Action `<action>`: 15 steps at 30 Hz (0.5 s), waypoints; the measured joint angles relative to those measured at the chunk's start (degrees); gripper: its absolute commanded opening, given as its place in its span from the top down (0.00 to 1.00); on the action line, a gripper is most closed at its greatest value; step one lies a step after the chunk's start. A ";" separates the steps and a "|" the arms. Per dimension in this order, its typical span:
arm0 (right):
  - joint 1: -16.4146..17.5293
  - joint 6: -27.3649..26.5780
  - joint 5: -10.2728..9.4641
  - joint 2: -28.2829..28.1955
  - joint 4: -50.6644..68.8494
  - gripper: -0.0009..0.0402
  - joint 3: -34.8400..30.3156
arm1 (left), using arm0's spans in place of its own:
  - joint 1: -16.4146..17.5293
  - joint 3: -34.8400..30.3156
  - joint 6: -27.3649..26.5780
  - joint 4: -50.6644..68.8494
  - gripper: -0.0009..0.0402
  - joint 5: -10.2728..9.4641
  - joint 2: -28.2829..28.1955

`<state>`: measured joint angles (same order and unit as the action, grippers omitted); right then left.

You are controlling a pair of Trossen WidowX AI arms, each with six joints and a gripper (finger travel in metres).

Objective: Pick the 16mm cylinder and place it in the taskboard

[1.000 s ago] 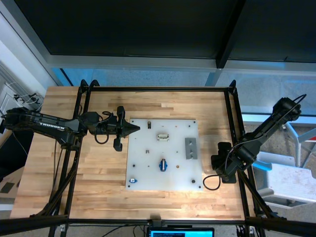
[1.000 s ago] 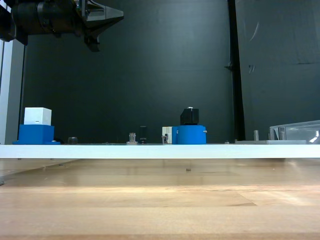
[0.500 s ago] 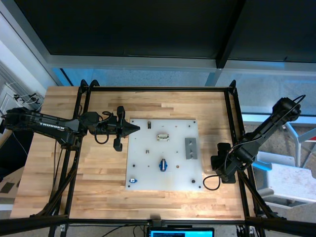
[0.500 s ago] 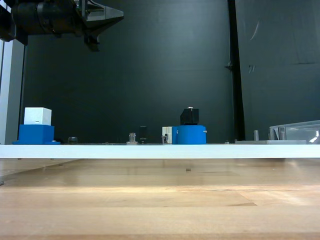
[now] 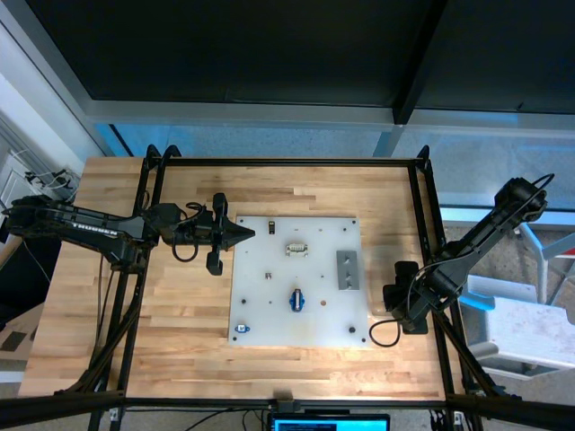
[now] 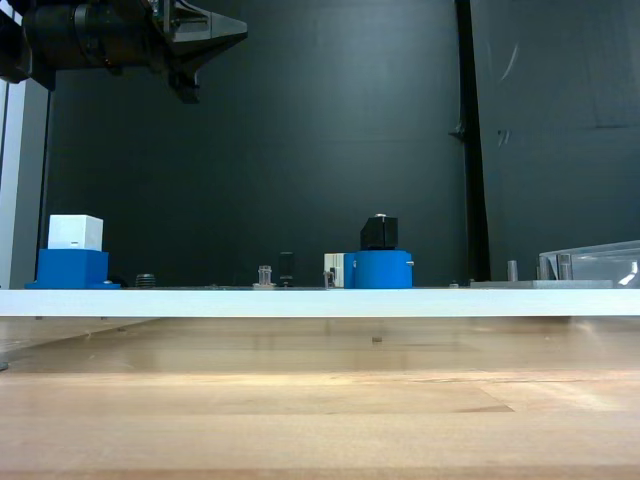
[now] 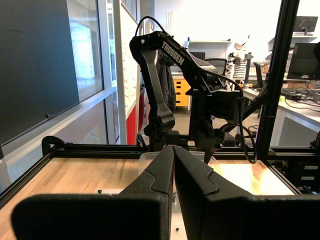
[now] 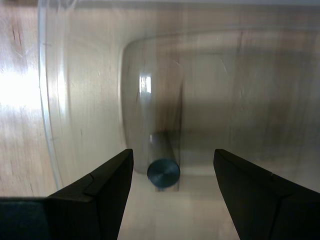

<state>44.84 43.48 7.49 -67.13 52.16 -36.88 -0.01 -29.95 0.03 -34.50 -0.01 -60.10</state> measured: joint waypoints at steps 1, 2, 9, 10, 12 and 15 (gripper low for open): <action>0.00 0.00 0.02 -0.02 -0.55 0.43 0.24 | 0.00 0.02 0.00 -0.02 0.98 0.00 0.00; 0.02 0.00 0.00 -0.07 -1.03 0.43 0.48 | 0.00 0.02 0.00 0.00 0.98 0.00 0.00; 0.11 0.00 -0.07 -0.11 -1.53 0.43 1.16 | 0.00 0.02 0.00 -0.02 0.98 0.00 0.00; 0.13 0.00 -0.07 -0.11 -1.51 0.43 1.22 | 0.00 0.00 0.00 -0.02 0.98 0.02 0.00; 0.15 0.00 -0.07 -0.11 -1.60 0.43 1.27 | 0.00 0.02 0.00 -0.02 0.98 0.00 0.00; 0.17 0.00 -0.09 -0.11 -1.57 0.44 1.46 | 0.00 0.00 0.00 -0.02 0.98 0.00 0.00</action>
<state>45.01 43.48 7.40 -67.24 50.59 -35.42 -0.01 -29.95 0.03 -34.52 -0.01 -60.10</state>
